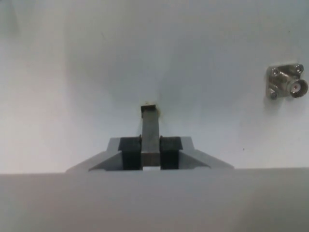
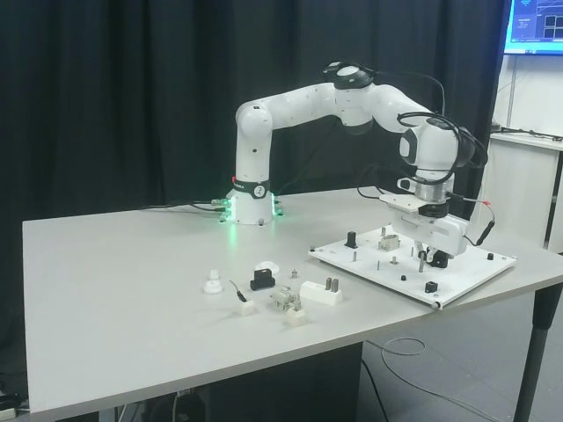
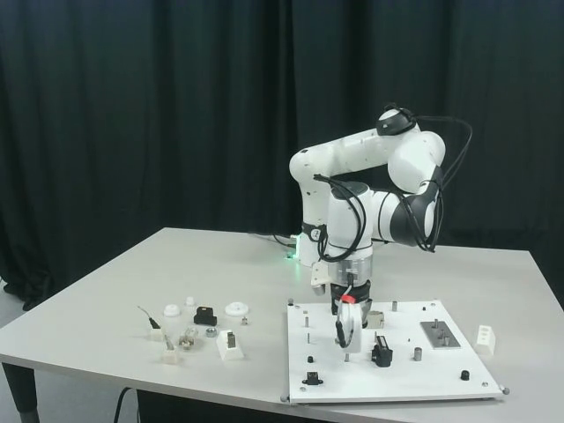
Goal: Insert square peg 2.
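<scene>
A: The gripper (image 1: 150, 159) is clamped on the square peg (image 1: 149, 130), black pads (image 1: 129, 151) pressed against two opposite faces. No gap at all between pad and peg.

B: And the peg's long axis runs straight down out of the fingers, upright, far end toward the white board (image 1: 87, 72). In the wrist view that end sits on or just above the board; I cannot tell whether it has entered a hole.

A: From the first room view, the gripper (image 2: 424, 255) hangs over the middle of the board (image 2: 493, 264), which lies at the grey table's (image 2: 106, 290) near right corner, one corner of it at the table edge.

B: The second room view shows small fixtures around the gripper (image 3: 345, 339): a black block (image 3: 381, 352) just beside it, posts close by. Tight quarters sideways, open room above.

A: Only the wrist view shows the metal connector (image 1: 287, 82) on the board, well apart from the peg.

B: And only the room cameras show the loose parts (image 3: 198, 330) out on the table, away from the board.
</scene>
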`<state>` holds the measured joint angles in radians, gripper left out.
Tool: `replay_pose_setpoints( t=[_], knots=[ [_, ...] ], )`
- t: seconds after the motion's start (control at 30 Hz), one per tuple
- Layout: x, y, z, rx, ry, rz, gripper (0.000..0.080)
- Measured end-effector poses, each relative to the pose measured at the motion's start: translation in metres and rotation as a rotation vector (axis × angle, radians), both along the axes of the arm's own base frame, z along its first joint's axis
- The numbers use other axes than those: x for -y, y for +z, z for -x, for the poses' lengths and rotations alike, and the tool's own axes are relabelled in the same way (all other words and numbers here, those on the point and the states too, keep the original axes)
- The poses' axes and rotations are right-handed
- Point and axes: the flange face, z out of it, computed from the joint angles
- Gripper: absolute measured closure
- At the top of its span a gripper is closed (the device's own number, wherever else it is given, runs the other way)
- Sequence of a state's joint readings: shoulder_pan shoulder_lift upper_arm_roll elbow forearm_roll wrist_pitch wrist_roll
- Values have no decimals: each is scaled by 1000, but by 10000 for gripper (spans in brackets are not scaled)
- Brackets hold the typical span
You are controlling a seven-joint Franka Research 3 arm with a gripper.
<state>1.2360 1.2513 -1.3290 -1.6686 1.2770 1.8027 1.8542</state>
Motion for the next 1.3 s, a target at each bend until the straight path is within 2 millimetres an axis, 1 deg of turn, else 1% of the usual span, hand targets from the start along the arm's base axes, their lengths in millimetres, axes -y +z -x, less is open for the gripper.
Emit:
replay_pose_setpoints(
  t=[0.73,1.3],
  knots=[
    [9,0,-1,2,19,1,727],
    [4,0,0,6,39,-4,727]
  ],
)
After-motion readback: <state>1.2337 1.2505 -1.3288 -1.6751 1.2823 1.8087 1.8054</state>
